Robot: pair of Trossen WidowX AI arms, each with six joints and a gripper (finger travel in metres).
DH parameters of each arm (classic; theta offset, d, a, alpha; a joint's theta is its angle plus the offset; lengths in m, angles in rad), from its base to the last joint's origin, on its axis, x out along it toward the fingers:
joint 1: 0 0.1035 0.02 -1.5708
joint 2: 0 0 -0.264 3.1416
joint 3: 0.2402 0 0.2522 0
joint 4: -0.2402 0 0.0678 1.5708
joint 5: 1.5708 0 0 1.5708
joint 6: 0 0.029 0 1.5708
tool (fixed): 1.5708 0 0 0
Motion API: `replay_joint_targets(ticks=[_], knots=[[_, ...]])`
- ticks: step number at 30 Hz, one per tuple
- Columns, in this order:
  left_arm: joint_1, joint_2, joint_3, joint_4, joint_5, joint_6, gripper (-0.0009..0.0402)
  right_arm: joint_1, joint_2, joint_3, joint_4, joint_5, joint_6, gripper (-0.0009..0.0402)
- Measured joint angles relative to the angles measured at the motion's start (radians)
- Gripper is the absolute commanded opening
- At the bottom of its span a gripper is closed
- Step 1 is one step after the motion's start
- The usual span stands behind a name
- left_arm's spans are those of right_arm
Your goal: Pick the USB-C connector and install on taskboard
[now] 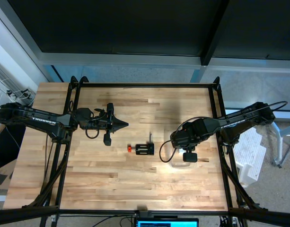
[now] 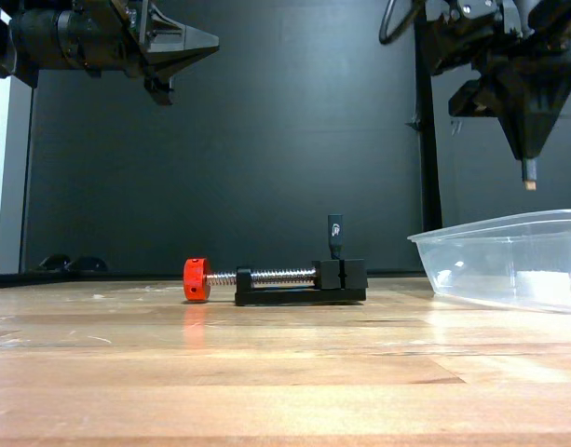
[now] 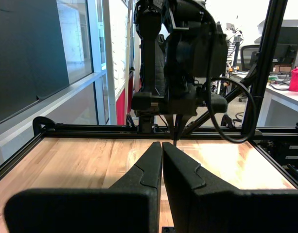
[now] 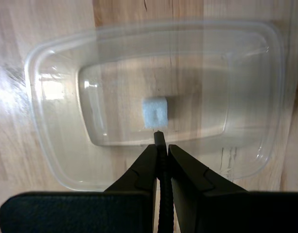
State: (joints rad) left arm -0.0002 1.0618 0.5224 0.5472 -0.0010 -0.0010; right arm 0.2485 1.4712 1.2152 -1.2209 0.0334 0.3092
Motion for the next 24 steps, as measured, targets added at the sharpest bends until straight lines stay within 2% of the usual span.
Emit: replay_joint_targets(ticks=[13, 15, 18, 24], knots=[[0.000, 0.000, 0.000, 0.000, 0.000, 0.000, 0.0000, -0.001, 0.021, 0.036, -0.005, 0.000, 0.027, 0.0000], [0.000, 0.000, 0.000, 0.000, 0.000, 0.000, 0.0000, -0.002, 0.036, 0.058, -0.005, 0.005, 0.028, 0.0000], [0.000, 0.000, 0.000, 0.000, 0.000, 0.000, 0.0000, -0.007, 0.069, 0.099, -0.016, 0.033, 0.037, 0.0000], [0.000, 0.000, 0.000, 0.000, 0.000, 0.000, 0.0000, -0.024, 0.158, 0.199, -0.035, 0.036, 0.029, 0.0000]])
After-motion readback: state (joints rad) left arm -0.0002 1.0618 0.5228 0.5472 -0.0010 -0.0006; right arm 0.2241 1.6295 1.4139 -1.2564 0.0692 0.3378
